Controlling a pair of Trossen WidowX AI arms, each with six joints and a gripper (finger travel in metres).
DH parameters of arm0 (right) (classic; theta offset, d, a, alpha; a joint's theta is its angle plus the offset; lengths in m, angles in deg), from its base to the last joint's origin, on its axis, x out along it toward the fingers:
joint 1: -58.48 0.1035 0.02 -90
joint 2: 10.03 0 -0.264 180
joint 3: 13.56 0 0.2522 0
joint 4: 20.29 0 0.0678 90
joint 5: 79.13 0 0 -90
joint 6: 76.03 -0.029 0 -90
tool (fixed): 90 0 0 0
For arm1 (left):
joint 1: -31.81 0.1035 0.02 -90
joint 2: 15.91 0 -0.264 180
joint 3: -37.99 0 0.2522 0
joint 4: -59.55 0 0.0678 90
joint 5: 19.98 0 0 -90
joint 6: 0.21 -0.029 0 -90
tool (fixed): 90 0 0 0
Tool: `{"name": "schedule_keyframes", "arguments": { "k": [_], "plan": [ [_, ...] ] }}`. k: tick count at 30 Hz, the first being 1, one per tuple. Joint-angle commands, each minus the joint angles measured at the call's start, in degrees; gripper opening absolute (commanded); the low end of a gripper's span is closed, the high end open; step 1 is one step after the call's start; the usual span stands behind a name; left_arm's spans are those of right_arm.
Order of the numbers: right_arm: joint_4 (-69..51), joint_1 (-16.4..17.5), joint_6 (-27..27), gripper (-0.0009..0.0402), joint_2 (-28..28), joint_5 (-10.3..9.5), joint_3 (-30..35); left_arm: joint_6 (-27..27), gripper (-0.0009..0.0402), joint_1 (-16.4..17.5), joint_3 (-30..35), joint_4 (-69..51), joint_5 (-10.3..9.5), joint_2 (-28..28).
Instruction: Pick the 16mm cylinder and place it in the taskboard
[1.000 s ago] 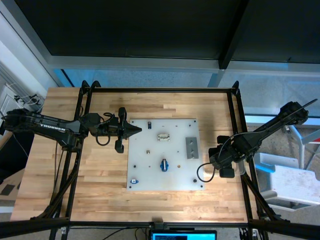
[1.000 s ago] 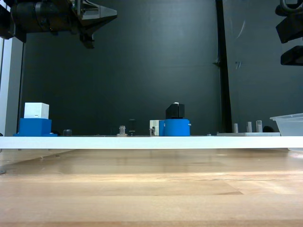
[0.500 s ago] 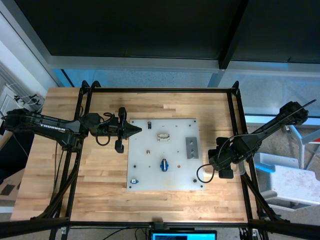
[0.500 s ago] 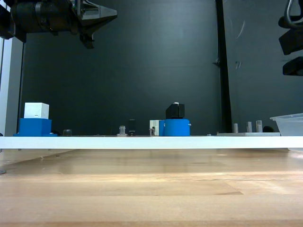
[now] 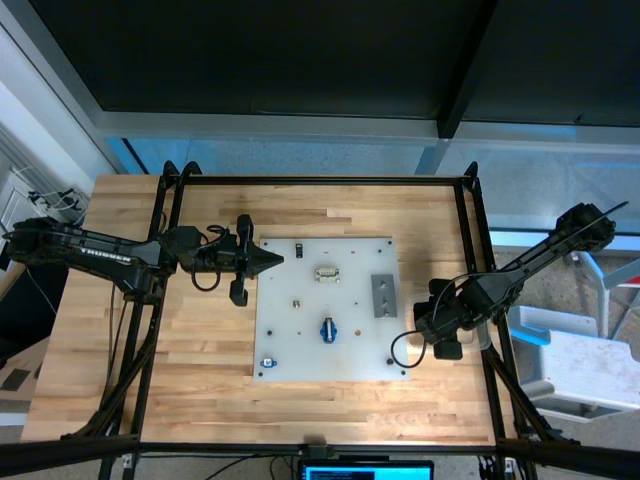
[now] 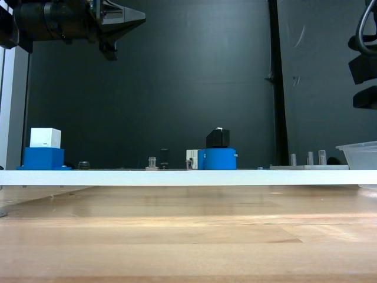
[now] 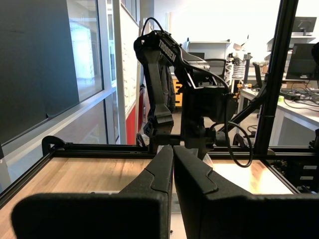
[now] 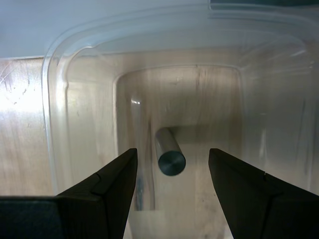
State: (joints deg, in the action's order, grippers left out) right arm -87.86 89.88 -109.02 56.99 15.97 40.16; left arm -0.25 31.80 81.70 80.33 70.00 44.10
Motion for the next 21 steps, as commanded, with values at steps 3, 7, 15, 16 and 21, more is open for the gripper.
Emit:
{"name": "schedule_keyframes", "arguments": {
  "k": [3, 7, 15, 16, 21],
  "plan": [
    [1.6, 0.0, -0.1, 0.0199, 0.0, -0.04, -1.4, 0.0, 0.0, 0.0, 0.0, 0.0, 0.0, 0.0],
    [2.4, 0.0, -0.1, 0.0199, 0.0, -0.04, -2.3, 0.0, 0.0, 0.0, 0.0, 0.0, 0.0, 0.0],
    [5.4, 0.0, -0.3, 0.0199, 0.0, -0.11, -4.3, 0.0, 0.0, 0.0, 0.0, 0.0, 0.0, 0.0],
    [5.5, 0.0, -0.3, 0.0197, 0.0, -0.11, -4.4, 0.0, 0.0, 0.0, 0.0, 0.0, 0.02, 0.0],
    [5.4, 0.0, -0.2, 0.0174, 0.0, -0.17, -4.5, 0.0, 0.0, 0.0, 0.0, 0.0, 0.0, 0.0]
  ]
}}
